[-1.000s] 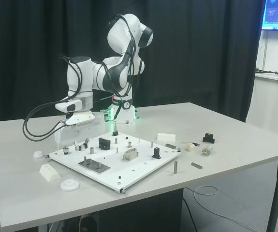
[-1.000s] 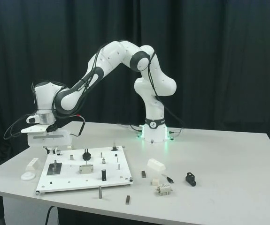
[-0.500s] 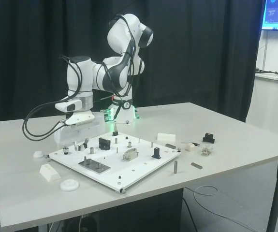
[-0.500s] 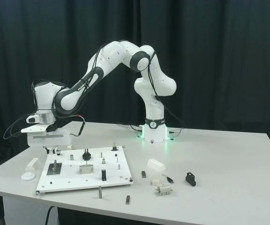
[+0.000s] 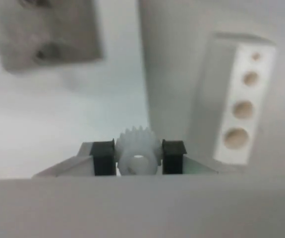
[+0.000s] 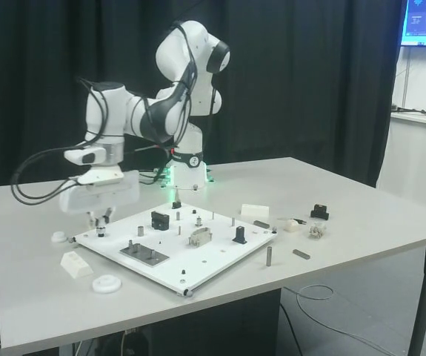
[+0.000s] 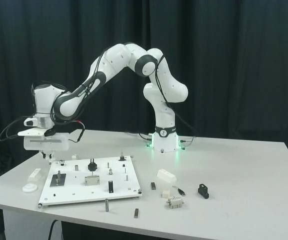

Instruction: Place small gear.

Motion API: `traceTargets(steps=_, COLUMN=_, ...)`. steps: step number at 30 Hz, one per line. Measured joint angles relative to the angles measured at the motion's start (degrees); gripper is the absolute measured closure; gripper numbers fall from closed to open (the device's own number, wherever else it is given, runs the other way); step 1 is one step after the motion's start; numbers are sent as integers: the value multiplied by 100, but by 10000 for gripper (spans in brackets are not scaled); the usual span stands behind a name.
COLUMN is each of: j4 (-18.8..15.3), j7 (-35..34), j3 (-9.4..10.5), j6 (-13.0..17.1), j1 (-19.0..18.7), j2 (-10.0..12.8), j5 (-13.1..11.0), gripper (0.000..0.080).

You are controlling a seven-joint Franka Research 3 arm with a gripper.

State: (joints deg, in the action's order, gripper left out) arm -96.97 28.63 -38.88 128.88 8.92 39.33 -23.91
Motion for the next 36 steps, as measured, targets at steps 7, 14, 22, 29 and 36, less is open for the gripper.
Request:
traceTargets(steps=7, j4=5, j7=270, j3=28, j6=353, j1=321, j2=30, j5=-8, gripper=603)
traceTargets(steps=14, j4=72, j7=543, j3=119, j6=674, j1=639, j2=89, j5=-62, gripper=603)
traceTargets(steps=22, j4=373, j7=761, j3=375, j6=765, j1=1101, j2=287, j5=-151, gripper=603)
traceTargets(steps=29, j4=702, j7=938, j3=593, j6=751, j1=1481, j2=554, j5=-302, gripper=603)
traceTargets(steps=36, j4=985, j7=968, j3=736, j6=572, j1=1747, j2=790, j5=-352, gripper=603)
